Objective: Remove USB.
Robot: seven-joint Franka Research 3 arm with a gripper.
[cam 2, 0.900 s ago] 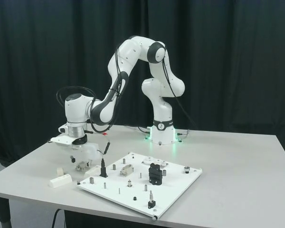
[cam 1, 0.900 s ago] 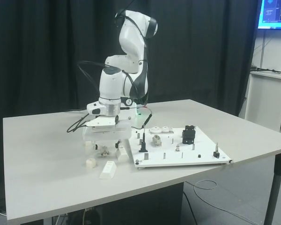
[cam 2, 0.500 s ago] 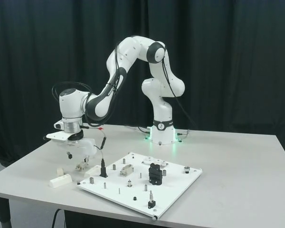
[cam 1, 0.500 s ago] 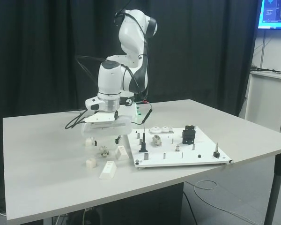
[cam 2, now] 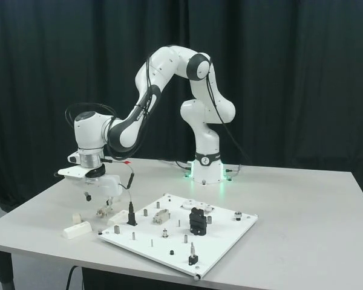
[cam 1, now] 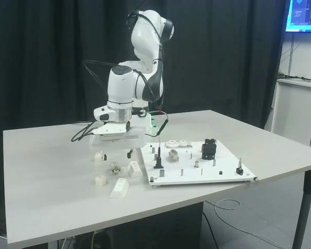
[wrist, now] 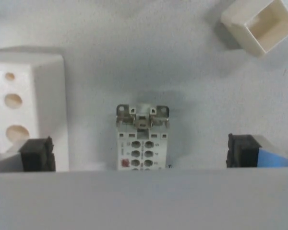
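Observation:
My gripper (cam 1: 116,154) (cam 2: 101,196) hangs open a little above the grey table, left of the white board (cam 1: 217,174) (cam 2: 224,241). In the wrist view its black fingertips (wrist: 36,154) stand wide apart with nothing held. Straight below, on the table, lies a small white and grey connector (wrist: 143,136) (cam 1: 114,167) (cam 2: 103,211), apart from the fingers. A black upright plug (cam 1: 158,158) (cam 2: 132,214) stands in the board's near-left corner, to the right of my gripper in the first room view. I cannot tell whether it is the USB.
White blocks lie around the connector: one with round holes (wrist: 19,110), an open square box (wrist: 261,24), a long block (cam 1: 120,188) (cam 2: 77,229) and a small one (cam 1: 100,180). The board carries a black part (cam 1: 209,149) and several small pegs.
My gripper has risen from just above the small connector and drifted slightly away from the board. The connector stays on the table.

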